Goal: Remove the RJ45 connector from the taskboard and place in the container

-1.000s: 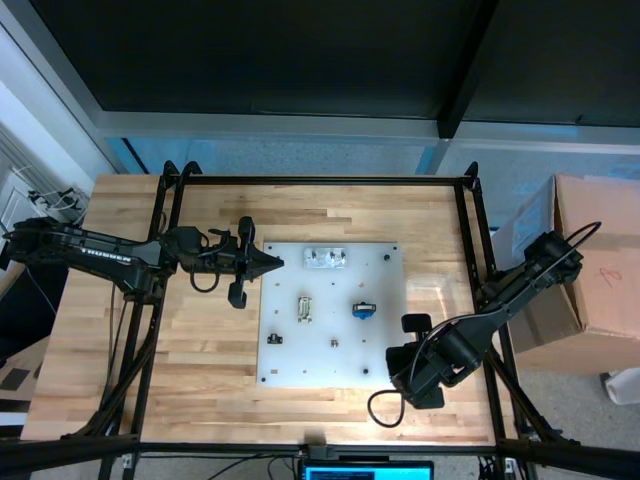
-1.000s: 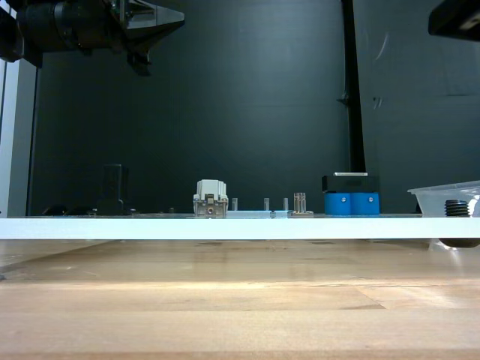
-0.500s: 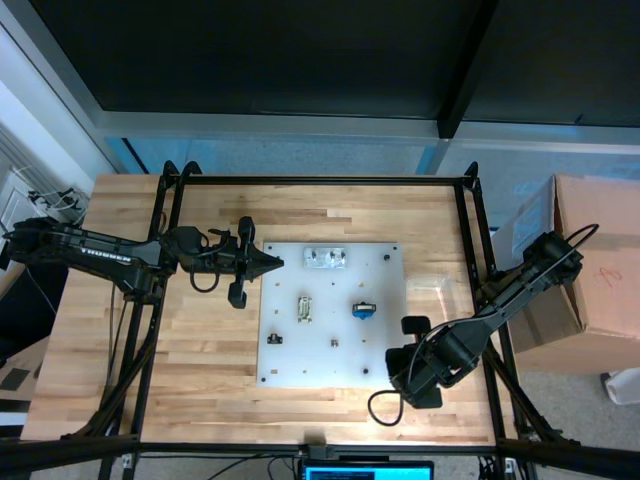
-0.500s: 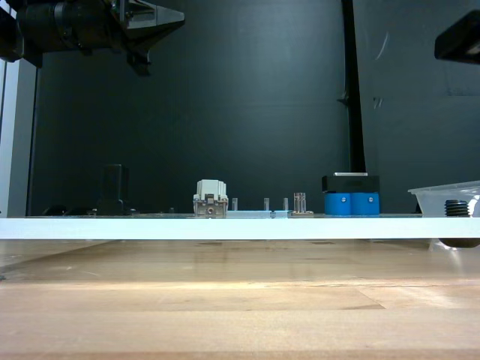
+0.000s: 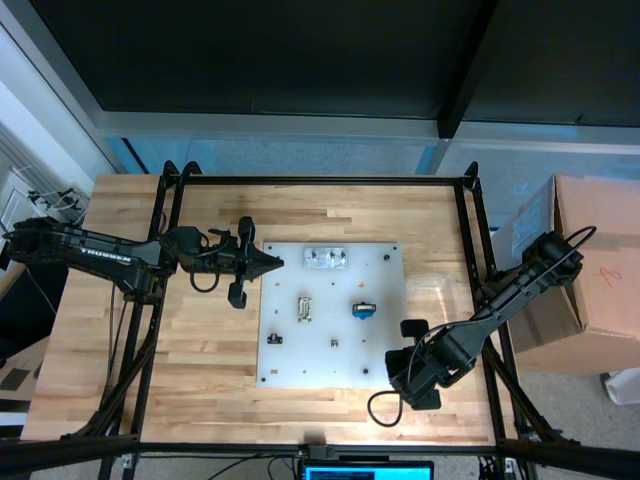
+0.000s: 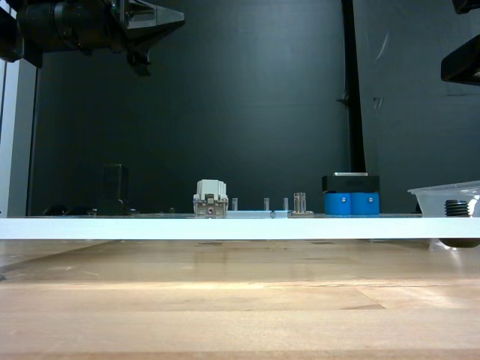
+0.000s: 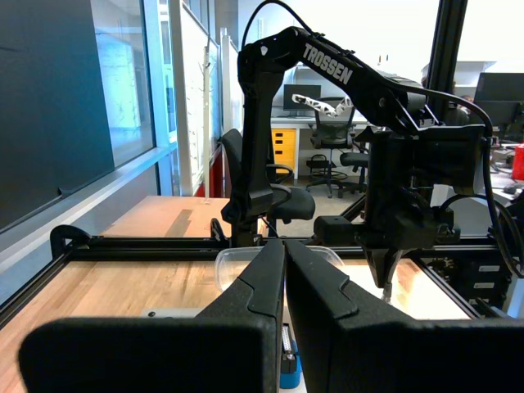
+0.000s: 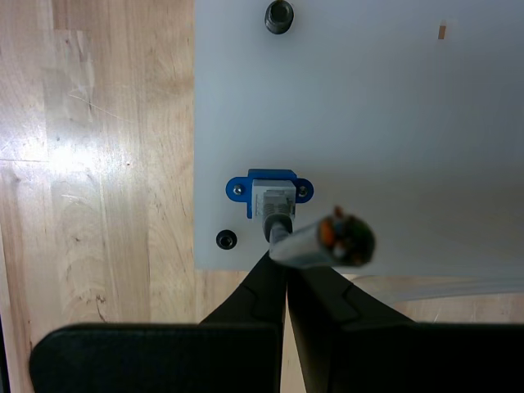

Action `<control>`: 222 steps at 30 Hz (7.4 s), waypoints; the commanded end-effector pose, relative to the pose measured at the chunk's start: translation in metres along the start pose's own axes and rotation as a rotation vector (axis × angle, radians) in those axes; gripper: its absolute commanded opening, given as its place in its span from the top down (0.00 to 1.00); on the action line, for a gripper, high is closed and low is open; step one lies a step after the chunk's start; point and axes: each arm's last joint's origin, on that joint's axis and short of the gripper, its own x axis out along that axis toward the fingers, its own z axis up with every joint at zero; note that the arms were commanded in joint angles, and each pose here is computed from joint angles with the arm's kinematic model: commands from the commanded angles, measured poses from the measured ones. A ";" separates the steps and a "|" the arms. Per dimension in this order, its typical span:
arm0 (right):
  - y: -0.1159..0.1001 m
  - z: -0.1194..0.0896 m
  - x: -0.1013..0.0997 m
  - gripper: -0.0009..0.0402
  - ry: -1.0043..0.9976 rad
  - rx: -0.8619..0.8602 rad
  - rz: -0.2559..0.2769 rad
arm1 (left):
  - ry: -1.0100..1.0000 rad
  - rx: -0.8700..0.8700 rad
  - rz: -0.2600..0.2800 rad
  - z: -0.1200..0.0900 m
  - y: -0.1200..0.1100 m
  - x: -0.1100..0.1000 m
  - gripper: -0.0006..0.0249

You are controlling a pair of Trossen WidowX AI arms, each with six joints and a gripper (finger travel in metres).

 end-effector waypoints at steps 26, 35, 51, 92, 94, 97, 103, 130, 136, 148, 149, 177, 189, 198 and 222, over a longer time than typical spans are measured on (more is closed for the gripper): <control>0.002 0.003 0.000 0.60 -0.041 0.007 0.019 | 0.000 0.000 0.000 0.000 0.000 0.000 0.98; 0.002 0.003 0.000 0.54 -0.041 0.008 0.018 | -0.001 0.000 0.000 0.000 0.000 0.000 0.97; 0.003 0.004 0.000 0.54 -0.044 0.008 0.021 | 0.000 0.000 0.000 0.000 0.000 0.000 0.98; -0.010 -0.004 -0.050 0.54 -0.094 0.042 0.058 | 0.000 0.000 0.000 0.000 0.000 0.000 0.98; -0.011 -0.004 -0.050 0.54 -0.097 0.042 0.060 | -0.001 0.000 0.000 0.000 0.000 0.000 0.98; -0.011 -0.004 -0.050 0.54 -0.097 0.042 0.060 | -0.001 0.000 0.000 0.000 0.000 0.000 0.98; -0.011 -0.004 -0.050 0.54 -0.097 0.042 0.060 | -0.001 0.000 0.000 0.000 0.000 0.000 0.97; -0.002 0.004 -0.027 0.54 -0.074 0.033 0.011 | -0.001 0.000 0.000 0.000 0.000 0.000 0.98; 0.002 0.007 -0.014 0.54 -0.068 0.032 0.008 | -0.001 0.000 0.000 0.000 0.000 0.000 0.97; 0.001 0.003 0.004 0.54 -0.057 0.040 -0.004 | -0.001 0.000 0.000 0.000 0.000 0.000 0.98; 0.002 0.003 0.006 0.54 -0.059 0.036 -0.001 | 0.000 0.000 0.000 0.000 0.000 0.000 0.97; 0.001 0.001 0.014 0.60 -0.077 0.033 0.013 | -0.001 0.000 0.000 0.000 0.000 0.000 0.98; 0.001 0.001 0.013 0.84 -0.080 0.034 0.015 | -0.001 0.000 0.000 0.000 0.000 0.000 0.98; 0.001 0.002 0.013 0.96 -0.080 0.036 0.015 | 0.000 0.000 0.000 0.000 0.000 0.000 0.97; -0.022 -0.010 -0.031 0.98 -0.119 0.064 0.038 | -0.001 0.000 0.000 0.000 0.000 0.000 0.98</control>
